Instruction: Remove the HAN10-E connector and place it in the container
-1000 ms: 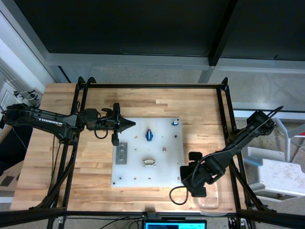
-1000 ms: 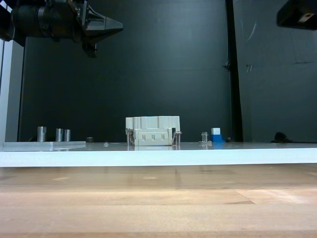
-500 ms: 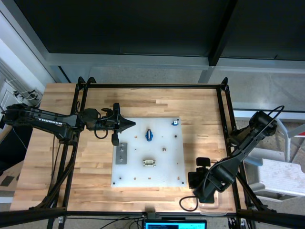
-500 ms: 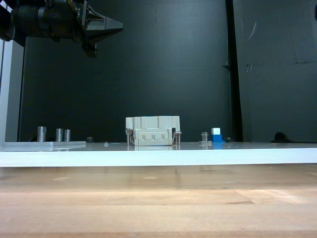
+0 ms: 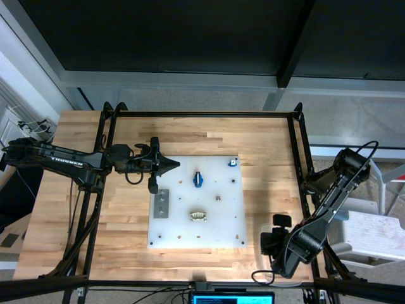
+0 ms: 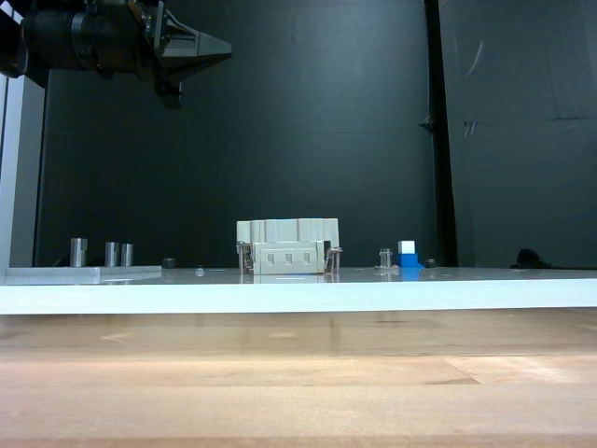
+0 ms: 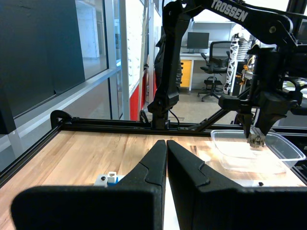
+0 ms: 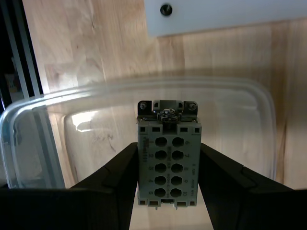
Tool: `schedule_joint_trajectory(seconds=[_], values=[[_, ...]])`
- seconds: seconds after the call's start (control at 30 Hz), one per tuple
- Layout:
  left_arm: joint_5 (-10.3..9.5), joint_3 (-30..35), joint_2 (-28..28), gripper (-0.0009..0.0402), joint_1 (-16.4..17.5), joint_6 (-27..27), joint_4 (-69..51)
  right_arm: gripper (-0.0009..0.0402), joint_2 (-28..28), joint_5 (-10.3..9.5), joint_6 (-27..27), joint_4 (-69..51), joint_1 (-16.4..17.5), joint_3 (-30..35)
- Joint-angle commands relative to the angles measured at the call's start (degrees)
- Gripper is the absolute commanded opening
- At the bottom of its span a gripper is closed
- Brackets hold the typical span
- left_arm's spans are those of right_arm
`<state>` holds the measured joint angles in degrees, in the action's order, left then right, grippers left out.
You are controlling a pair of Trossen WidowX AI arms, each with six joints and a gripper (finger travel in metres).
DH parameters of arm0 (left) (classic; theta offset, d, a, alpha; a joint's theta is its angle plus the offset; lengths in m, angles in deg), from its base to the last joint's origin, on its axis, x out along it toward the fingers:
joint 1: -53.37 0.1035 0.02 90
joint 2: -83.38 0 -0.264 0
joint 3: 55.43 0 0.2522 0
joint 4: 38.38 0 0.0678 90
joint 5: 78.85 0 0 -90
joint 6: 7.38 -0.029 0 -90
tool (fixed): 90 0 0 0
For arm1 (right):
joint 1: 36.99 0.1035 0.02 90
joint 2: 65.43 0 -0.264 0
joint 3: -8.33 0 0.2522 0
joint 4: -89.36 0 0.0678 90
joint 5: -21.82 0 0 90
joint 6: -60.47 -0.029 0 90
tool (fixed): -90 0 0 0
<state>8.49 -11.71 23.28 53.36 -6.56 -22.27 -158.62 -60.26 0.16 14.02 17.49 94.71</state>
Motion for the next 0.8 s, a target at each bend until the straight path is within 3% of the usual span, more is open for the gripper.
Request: schedule_joint_trajectory(seconds=[0.03, 0.33, 0.47, 0.8], values=[[0.02, 0.0, 0.0, 0.0000, 0.0, 0.0, 0.0, 0.0012, 0.0, 0.02, -2.0, 1.7, 0.8, -1.2], [0.02, 0.0, 0.0, 0.0000, 0.0, 0.0, 0.0, 0.0012, 0.0, -0.68, -6.2, 8.8, 1.8, -6.4], [0.02, 0.0, 0.0, 0.0000, 0.0, 0.0, 0.0, 0.0012, 0.0, -3.15, -7.5, 9.5, 2.1, -8.5], [0.02, 0.0, 0.0, 0.0000, 0.0, 0.0, 0.0, 0.0012, 0.0, -2.95, -8.5, 15.0, 2.5, -12.7]])
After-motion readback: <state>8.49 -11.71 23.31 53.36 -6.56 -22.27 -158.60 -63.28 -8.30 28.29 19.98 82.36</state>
